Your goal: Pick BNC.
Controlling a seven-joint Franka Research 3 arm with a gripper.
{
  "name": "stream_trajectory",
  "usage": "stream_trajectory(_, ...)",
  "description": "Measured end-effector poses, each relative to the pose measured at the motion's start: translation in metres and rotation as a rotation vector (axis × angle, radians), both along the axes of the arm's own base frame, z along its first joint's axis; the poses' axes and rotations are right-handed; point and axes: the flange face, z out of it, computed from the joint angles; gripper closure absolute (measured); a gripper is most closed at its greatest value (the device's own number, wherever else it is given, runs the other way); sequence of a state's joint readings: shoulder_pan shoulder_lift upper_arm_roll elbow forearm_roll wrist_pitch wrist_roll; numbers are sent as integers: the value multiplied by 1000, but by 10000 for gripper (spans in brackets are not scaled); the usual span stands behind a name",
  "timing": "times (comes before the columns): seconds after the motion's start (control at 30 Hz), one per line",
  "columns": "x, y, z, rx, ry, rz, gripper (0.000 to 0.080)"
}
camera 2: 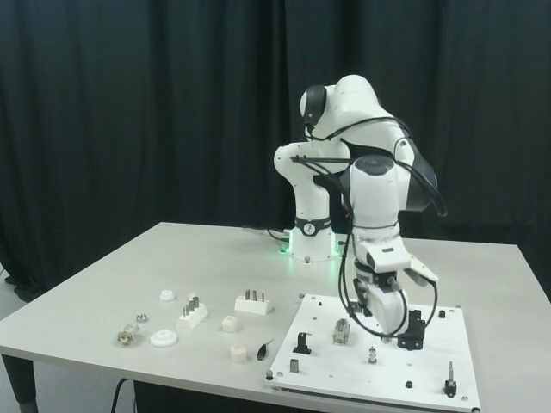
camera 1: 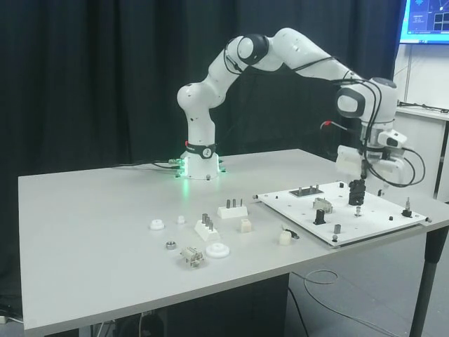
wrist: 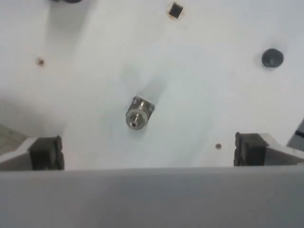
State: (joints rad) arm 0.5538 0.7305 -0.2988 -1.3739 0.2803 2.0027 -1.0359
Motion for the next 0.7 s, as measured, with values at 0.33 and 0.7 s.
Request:
stream_trajectory(0.33,0,-5,29,10,-9,-13,3)
stream_trajectory(0.7,-1,-5,46,20,-18,-21,3)
